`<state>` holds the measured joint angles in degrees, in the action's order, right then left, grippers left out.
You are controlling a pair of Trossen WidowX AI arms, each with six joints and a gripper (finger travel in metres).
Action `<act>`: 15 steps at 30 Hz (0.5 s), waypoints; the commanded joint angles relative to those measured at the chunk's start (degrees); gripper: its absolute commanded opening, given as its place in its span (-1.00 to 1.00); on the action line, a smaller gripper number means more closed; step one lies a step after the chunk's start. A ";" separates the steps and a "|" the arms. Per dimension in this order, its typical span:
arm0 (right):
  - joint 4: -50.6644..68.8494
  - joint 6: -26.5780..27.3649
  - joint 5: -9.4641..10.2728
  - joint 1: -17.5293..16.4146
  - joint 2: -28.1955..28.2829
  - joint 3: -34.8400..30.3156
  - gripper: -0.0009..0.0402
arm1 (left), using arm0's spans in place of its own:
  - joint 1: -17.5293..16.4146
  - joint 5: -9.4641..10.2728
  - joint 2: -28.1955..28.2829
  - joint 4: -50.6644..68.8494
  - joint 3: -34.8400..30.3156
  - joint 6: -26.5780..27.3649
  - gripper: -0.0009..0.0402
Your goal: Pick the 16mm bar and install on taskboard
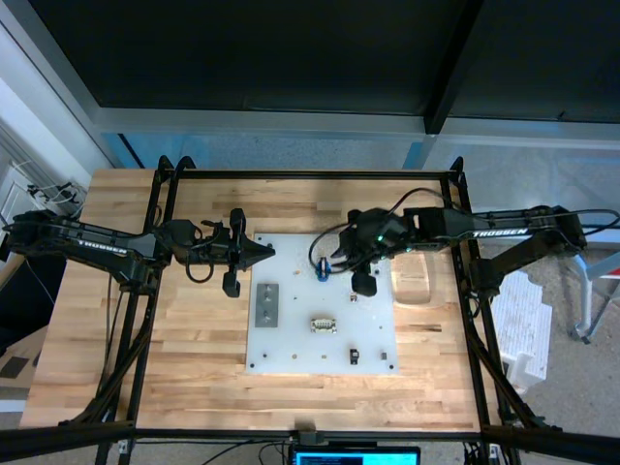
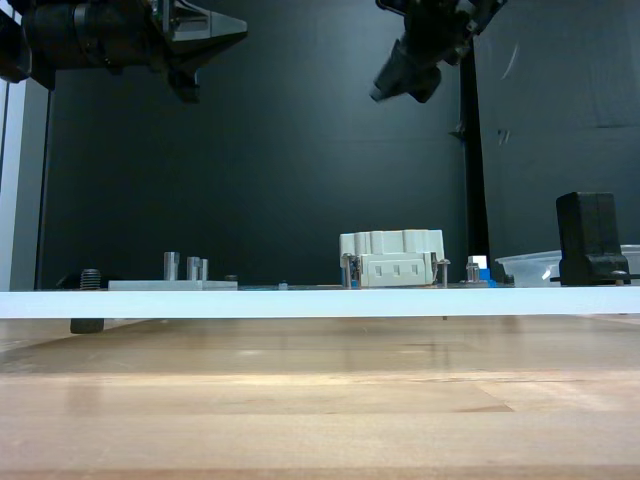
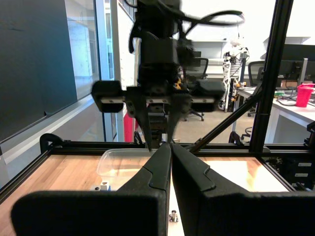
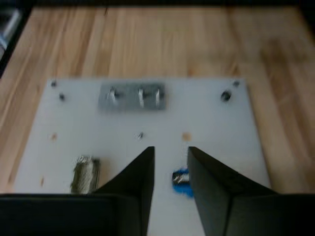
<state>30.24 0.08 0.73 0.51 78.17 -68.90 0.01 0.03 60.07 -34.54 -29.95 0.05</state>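
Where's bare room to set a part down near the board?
Bare table left of the taskboard and along its near edge. Crowded around the blue part: right gripper above it, tray beside. Left gripper hovers over the far-left corner.

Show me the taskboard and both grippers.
taskboard [image 1: 291,351], high view, bare white surface.
left gripper [image 1: 268,252], high view, shut tips over taskboard's left edge.
right gripper [image 4: 169,149], right wrist view, between open tips, above blue part [image 4: 181,178].

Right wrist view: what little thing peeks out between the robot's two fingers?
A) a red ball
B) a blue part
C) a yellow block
B: the blue part shows in the gap of the right gripper, which is open above the taskboard. The left gripper hangs shut near the taskboard's left edge.
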 commanded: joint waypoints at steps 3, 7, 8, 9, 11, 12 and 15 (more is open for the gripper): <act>-9.55 0.46 0.90 1.20 -3.69 4.46 -0.87 | -0.02 -0.02 0.02 0.00 0.00 0.00 -0.96; -17.64 0.68 0.94 1.25 -6.34 8.41 -0.94 | -0.02 -0.02 0.02 0.00 0.00 0.00 -0.96; -19.56 0.68 0.92 1.27 -6.95 9.46 -0.94 | 0.00 -0.02 0.02 0.00 0.00 0.00 -0.96; -21.49 0.76 0.92 1.38 -7.39 10.40 -0.94 | 0.00 -0.02 0.02 0.00 0.00 0.00 -0.96; -25.92 0.81 0.87 1.40 -8.48 12.59 -0.97 | -0.02 -0.02 0.02 0.00 0.00 0.00 -0.96; -28.46 0.72 0.90 1.40 -8.96 13.84 -0.96 | 0.00 -0.02 0.02 0.00 0.00 0.00 -0.96; -34.84 0.59 0.85 1.42 -10.38 17.14 -0.96 | 0.00 -0.02 0.02 0.00 0.00 0.00 -0.96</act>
<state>-2.20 0.84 1.65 1.96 68.29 -53.10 0.01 0.03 60.07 -34.54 -29.95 0.08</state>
